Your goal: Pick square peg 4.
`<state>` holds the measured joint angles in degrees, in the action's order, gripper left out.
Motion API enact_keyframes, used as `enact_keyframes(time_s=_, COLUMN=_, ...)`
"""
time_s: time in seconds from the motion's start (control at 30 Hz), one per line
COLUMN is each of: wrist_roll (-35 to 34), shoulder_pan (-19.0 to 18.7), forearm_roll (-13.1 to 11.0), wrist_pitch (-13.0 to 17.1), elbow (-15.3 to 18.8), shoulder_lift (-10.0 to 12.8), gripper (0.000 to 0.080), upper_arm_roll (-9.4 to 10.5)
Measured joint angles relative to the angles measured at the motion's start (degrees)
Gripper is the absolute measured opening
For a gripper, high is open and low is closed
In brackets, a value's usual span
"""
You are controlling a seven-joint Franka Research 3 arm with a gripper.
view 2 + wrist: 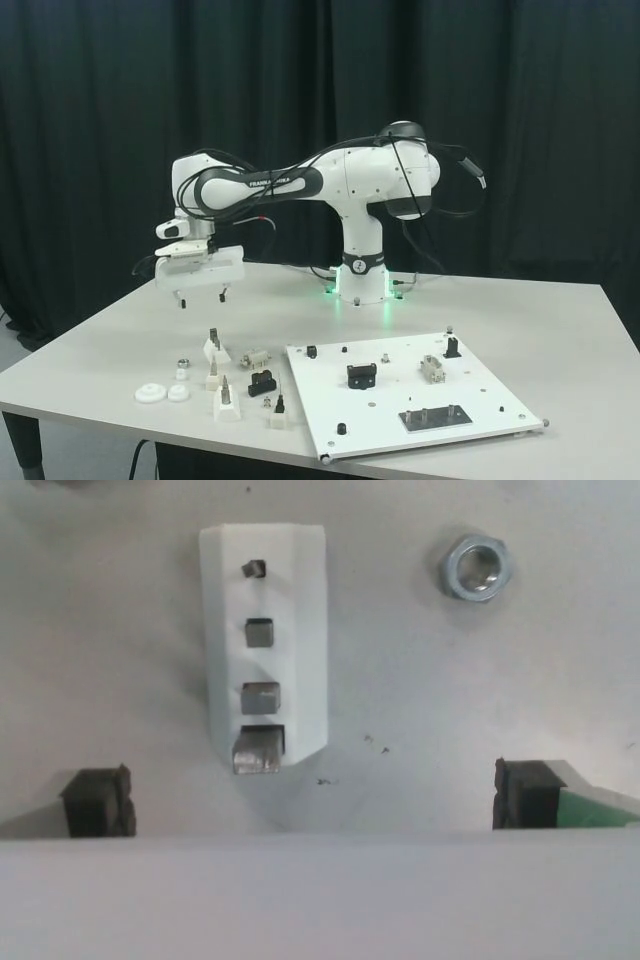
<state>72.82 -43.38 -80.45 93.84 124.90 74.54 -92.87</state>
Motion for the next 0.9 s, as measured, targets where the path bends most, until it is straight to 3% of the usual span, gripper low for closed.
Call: enact_keyframes(time_s=0.9, wrist_roll=-3.8, shoulder_pan=-0.3, forearm_roll=1.7, wrist_pitch=0.0, elbow=-3.5, shoulder_lift=0.0, gripper=0.08, upper_arm_roll=-2.24)
